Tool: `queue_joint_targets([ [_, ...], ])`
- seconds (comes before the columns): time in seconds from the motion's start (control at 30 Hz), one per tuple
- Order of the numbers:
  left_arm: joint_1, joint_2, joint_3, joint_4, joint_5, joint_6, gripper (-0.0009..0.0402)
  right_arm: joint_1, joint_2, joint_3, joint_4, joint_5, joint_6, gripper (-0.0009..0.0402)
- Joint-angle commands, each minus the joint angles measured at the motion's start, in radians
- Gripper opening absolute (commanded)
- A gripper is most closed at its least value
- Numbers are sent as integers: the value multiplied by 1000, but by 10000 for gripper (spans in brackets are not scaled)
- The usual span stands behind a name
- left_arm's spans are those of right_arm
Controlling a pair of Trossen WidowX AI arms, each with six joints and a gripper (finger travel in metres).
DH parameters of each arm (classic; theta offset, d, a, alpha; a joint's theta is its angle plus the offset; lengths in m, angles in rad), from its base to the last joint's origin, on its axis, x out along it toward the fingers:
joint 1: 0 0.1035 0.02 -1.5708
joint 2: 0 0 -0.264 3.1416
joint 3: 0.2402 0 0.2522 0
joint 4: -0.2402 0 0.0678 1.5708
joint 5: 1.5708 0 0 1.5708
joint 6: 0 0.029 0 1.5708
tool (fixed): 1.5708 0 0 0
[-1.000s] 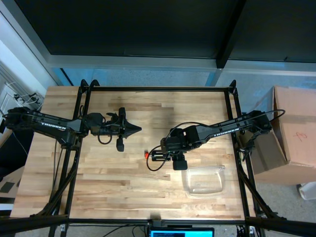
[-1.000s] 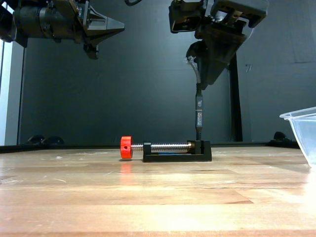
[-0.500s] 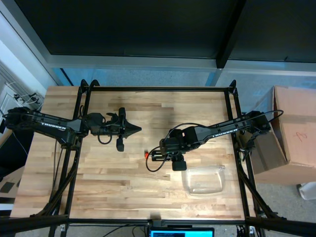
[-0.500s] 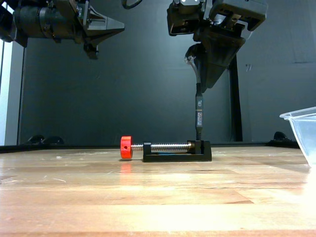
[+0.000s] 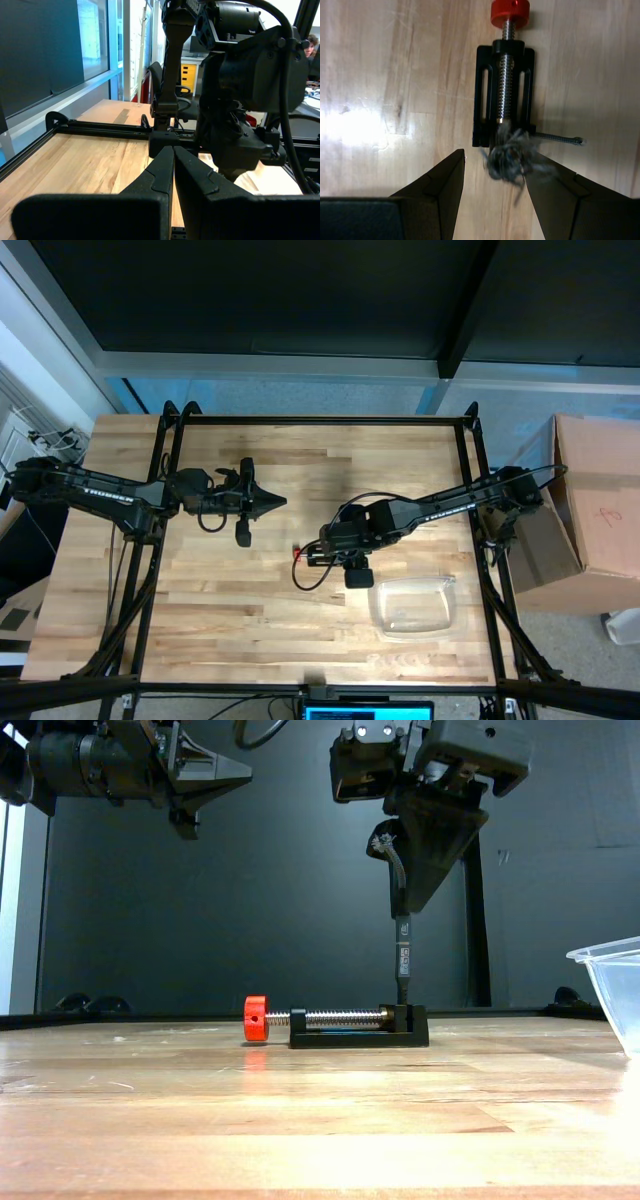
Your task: Remove the USB-C connector from the USB-C receptacle and place in the container
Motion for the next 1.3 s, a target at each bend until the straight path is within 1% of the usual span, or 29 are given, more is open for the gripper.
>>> queue_joint_targets([
  [0.03, 0, 0, 0, 0, 0, 0, 0, 0, 13, 0, 20, 3, 3, 155],
  [0.1, 0, 0, 0, 0, 0, 0, 0, 0, 13, 0, 29, 3, 3, 143],
  [0.2, 0, 0, 0, 0, 0, 0, 0, 0, 13, -2, 29, 3, 1, 112],
  [0.47, 0, 0, 0, 0, 0, 0, 0, -1, 13, -2, 30, 3, 1, 0],
  [0.5, 0, 0, 0, 0, 0, 0, 0, 0, 13, -2, 30, 4, 1, -3],
  [0.6, 0, 0, 0, 0, 0, 0, 0, 0, 13, -2, 30, 4, 3, 8],
  [0.73, 0, 0, 0, 0, 0, 0, 0, -1, 12, -2, 31, 4, 3, -2],
  [1.07, 0, 0, 0, 0, 0, 0, 0, -1, -10, 8, 29, 3, 3, 0],
  [1.3, 0, 0, 0, 0, 0, 0, 0, -2, -39, 41, 16, 3, 2, 0],
])
